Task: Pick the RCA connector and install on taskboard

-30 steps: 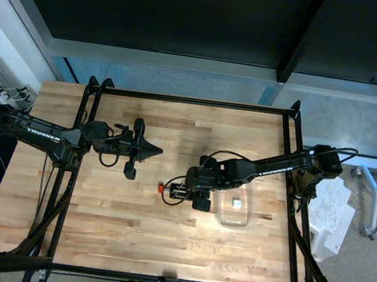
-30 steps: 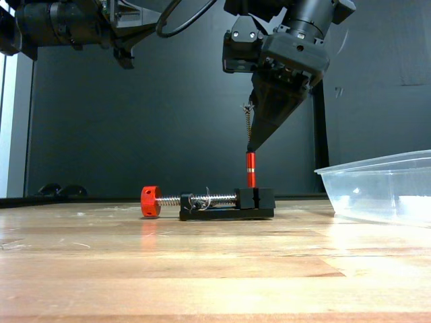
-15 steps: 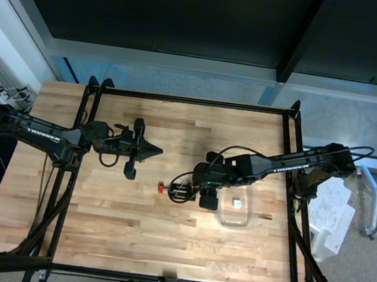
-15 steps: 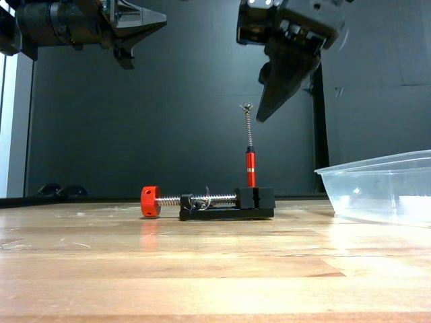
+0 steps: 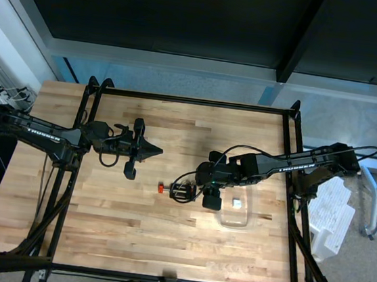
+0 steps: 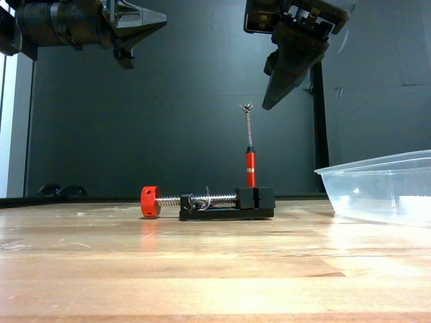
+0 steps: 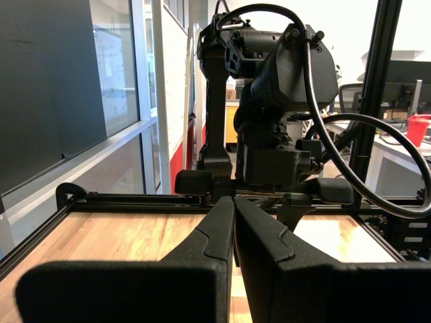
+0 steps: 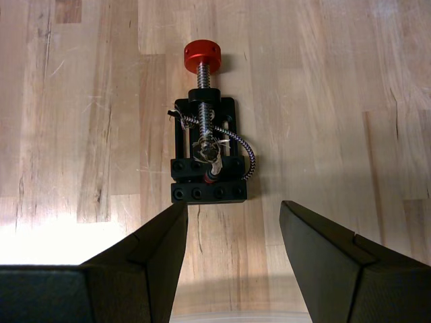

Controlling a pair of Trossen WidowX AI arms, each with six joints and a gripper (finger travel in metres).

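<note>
**A:** Start big. What does the taskboard sit on?

**B:** A wooden table (image 5: pixel 97 226). The taskboard (image 6: pixel 229 204) lies flat near its middle, with its red knob (image 6: pixel 149 200) at the end that points towards the left arm.

**A:** And the arms?

**B:** The left gripper (image 7: pixel 234 202) hangs high above the table, well apart from the taskboard on the knob side. Its fingers are pressed together with nothing between them. The right gripper (image 8: pixel 234 212) hovers above the taskboard's block end, pointing down. Its fingers are spread wide and empty, clear of everything below.

**A:** Anything beside the taskboard?

**B:** A clear plastic tray (image 6: pixel 377 182) stands just past the end opposite the knob, apart from the taskboard.

**A:** Where is the RCA connector?

**B:** The RCA connector (image 6: pixel 250 168) stands upright in the taskboard's black block. It is a red barrel with a gold band, and a thin braided lead (image 6: pixel 248 128) rises from its top. The lead's frayed tip sits just below the right gripper's fingertips, not touching them.

**A:** Smaller still?

**B:** A white cube (image 5: pixel 236 203) lies inside the tray.
</note>
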